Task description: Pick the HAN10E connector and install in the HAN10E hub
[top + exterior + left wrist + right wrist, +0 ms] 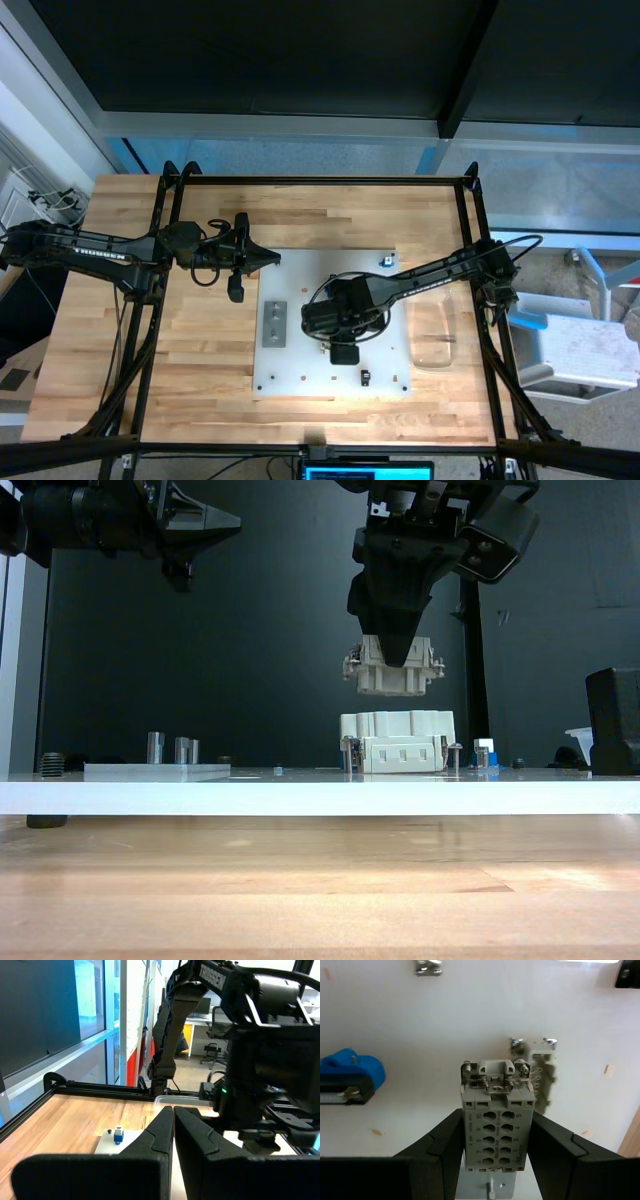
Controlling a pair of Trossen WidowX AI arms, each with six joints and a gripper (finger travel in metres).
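Note:
My right gripper (398, 650) is shut on the HAN10E connector (393, 675), an off-white block with rows of dark holes (496, 1125). It hangs a short way above the HAN10E hub (398, 743), not touching it. The hub is a beige socket with silvery end tabs fixed to the white plate (300, 370). In the right wrist view the hub (541, 1077) shows partly behind the connector, offset to one side. My left gripper (270, 258) is parked high over the plate's back left edge, its fingers (160, 1135) shut on nothing.
A grey metal block (274, 323) is fastened to the plate's left side. A blue upright part (386, 261) stands at the plate's back edge, and a small black part (366, 377) near its front. A clear tray (435, 335) lies right of the plate.

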